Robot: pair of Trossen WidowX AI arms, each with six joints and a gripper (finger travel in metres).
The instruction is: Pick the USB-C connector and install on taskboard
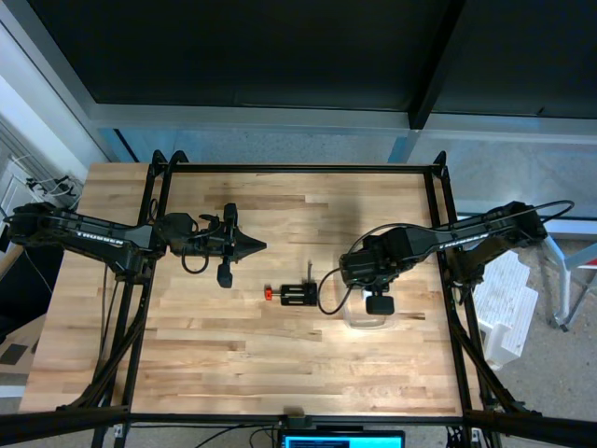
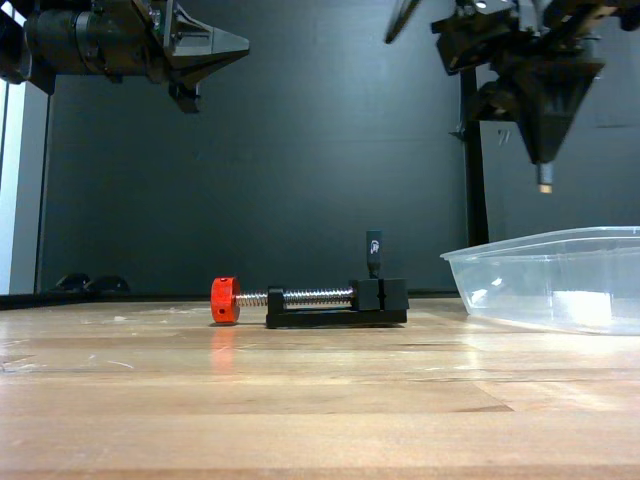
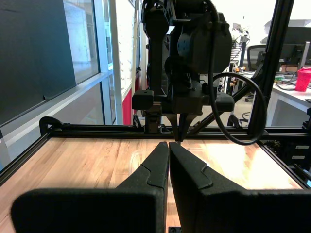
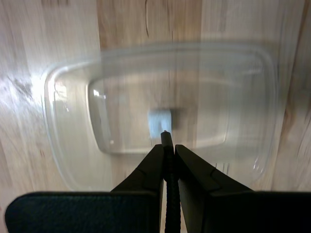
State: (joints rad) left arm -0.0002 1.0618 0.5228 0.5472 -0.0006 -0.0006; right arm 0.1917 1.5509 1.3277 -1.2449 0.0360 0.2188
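My right gripper is shut on the USB-C connector, a slim dark sliver poking out between the fingertips. In the low view this gripper points straight down, high above the clear tray, with the connector's tip showing below it. The taskboard, a black block with an orange-red knob, lies on the table to the left of the tray, also visible from above. My left gripper is shut and empty, held level high above the table's left half, fingertips together.
A clear plastic tray sits under the right gripper, with a small white block inside it. A short dark post stands upright on the taskboard's right end. A black frame borders the wooden table.
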